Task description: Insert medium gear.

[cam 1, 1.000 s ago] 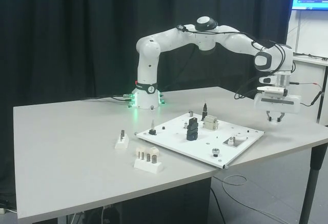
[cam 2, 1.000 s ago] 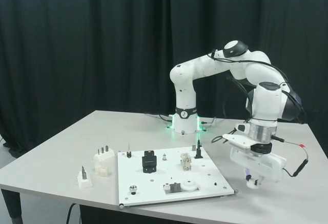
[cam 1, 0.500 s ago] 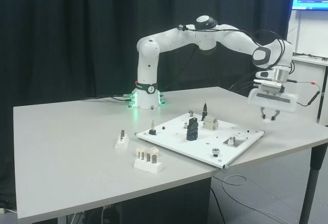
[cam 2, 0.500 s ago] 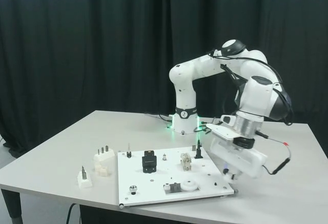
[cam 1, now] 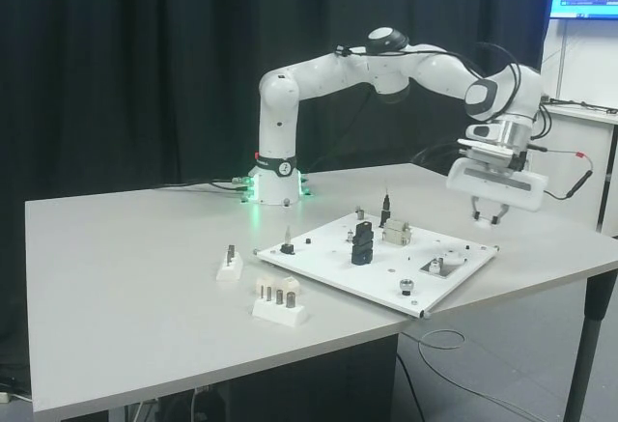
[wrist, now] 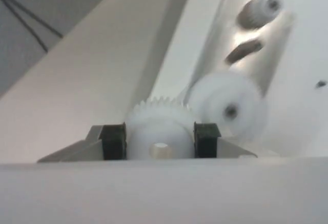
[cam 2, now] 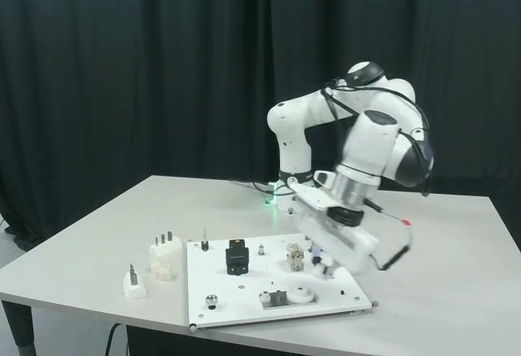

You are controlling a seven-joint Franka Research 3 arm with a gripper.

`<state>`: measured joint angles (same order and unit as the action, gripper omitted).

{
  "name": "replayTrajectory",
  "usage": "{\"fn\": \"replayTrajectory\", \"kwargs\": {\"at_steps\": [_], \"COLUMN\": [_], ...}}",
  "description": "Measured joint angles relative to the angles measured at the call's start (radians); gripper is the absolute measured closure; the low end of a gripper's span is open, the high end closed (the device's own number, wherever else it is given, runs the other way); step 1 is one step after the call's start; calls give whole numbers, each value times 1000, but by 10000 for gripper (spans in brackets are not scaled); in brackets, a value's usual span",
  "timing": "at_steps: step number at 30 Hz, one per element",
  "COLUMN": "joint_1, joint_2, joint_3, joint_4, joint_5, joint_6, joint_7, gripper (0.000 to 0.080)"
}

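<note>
In the wrist view a white toothed medium gear (wrist: pixel 160 131) sits between my two black fingertips (wrist: pixel 113 141), and my gripper (wrist: pixel 160 141) is shut on it. Just beyond it, a larger white gear (wrist: pixel 228 111) rests on a grey metal bracket (wrist: pixel 256 34) that carries further pegs. From the room, my gripper (cam 1: pixel 486 214) hangs tilted a little above the white board's (cam 1: pixel 328 248) corner, close to the mounted gear (cam 1: pixel 451 257). The other room camera shows my gripper (cam 2: pixel 323 268) just above that gear (cam 2: pixel 301 294).
The white board (cam 2: pixel 244 303) also carries a black block (cam 1: pixel 362 241), a grey connector (cam 1: pixel 397 233) and small pegs. Two white holder blocks (cam 1: pixel 280 301) (cam 1: pixel 229 263) stand on the grey table (cam 1: pixel 126 287) beside it. The board's corner reaches the table edge.
My arm has swung from beside the board, over the bare table, in over the board's corner near the mounted gear. It has tilted, and the gear has stayed in the gripper.
</note>
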<state>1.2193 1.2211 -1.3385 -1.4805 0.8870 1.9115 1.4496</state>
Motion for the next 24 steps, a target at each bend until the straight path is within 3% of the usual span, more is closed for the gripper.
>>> {"fn": "replayTrajectory", "kwargs": {"at_steps": [7, 24], "joint_1": [-35, -115], "joint_2": [0, 0], "joint_3": [-25, -46], "joint_4": [-23, -98], "joint_5": [23, 207], "joint_6": [-6, -61], "joint_7": [66, 66], "gripper": [522, 522]}}
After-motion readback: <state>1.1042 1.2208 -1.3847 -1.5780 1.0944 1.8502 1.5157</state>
